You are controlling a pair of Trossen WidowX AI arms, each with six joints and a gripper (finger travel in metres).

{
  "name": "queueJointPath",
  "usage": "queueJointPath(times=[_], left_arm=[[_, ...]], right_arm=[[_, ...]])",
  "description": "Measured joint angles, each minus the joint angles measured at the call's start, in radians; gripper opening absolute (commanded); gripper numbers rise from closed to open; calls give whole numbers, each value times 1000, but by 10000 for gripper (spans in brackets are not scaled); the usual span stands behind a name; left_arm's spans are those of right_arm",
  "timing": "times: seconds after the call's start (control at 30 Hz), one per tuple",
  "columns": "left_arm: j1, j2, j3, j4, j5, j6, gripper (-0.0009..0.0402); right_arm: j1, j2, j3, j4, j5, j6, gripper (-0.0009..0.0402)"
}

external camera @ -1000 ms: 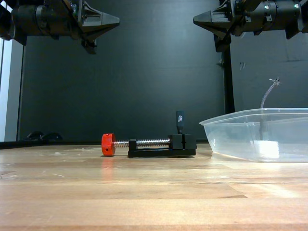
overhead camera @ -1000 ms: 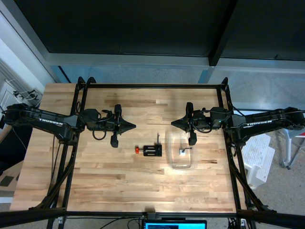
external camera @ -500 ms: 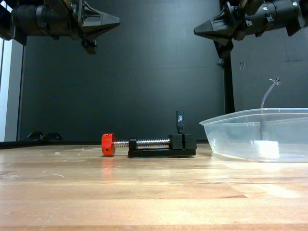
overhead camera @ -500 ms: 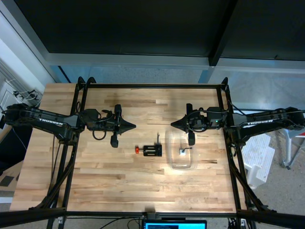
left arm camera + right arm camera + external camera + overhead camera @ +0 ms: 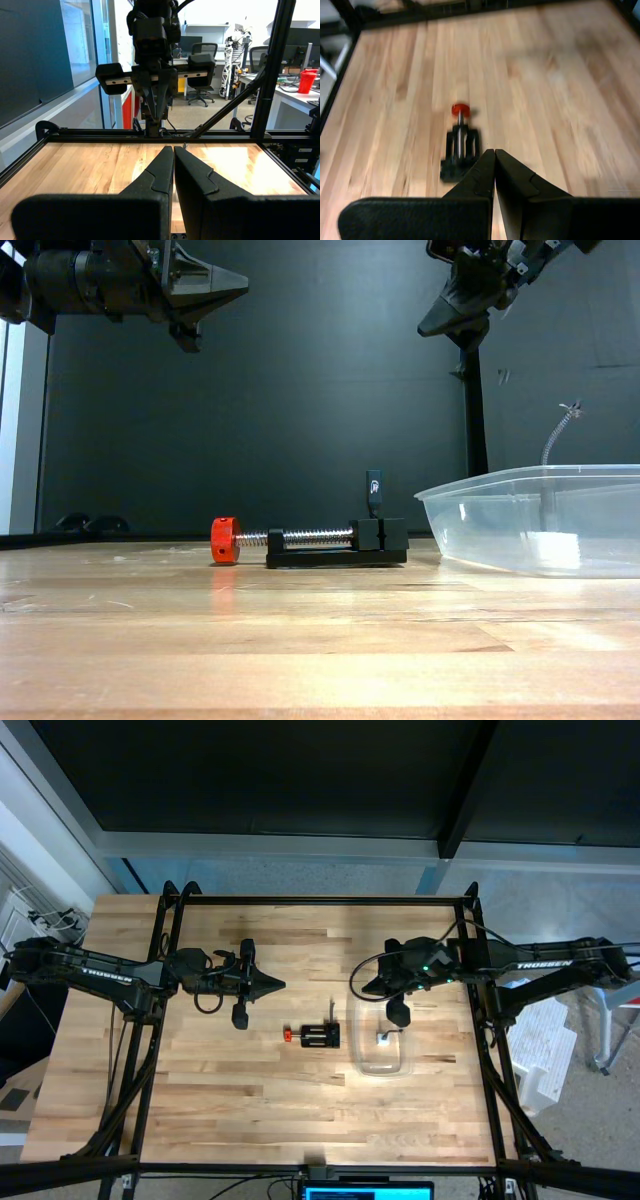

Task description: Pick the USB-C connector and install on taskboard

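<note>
Left gripper (image 5: 282,985) and right gripper (image 5: 363,988), jaws clenched, hang high flanking the taskboard (image 5: 316,1036) beside a clear tray (image 5: 384,1072).

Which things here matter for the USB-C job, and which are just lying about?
For the job: USB-C connector, in the clear tray; taskboard, on the table beside that tray; right gripper, shut, high up near the tray.
Lying about: clear tray; white square bit in it; left gripper, shut, idle high over the table's left side.
</note>
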State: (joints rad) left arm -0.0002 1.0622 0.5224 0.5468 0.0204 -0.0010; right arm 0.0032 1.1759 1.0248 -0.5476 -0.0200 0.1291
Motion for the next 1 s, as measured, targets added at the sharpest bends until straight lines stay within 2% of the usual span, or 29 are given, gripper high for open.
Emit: queueJointPath(times=[0.37, 0.6, 1.0], left_arm=[[0, 0, 0, 0, 0, 0, 0], [0, 0, 0, 0, 0, 0, 0], [0, 0, 0, 0, 0, 0, 0]], right_arm=[[30, 160, 195, -340, -10, 19, 0], [56, 256, 293, -486, -10, 23, 0], [112, 350, 341, -632, -8, 48, 0]])
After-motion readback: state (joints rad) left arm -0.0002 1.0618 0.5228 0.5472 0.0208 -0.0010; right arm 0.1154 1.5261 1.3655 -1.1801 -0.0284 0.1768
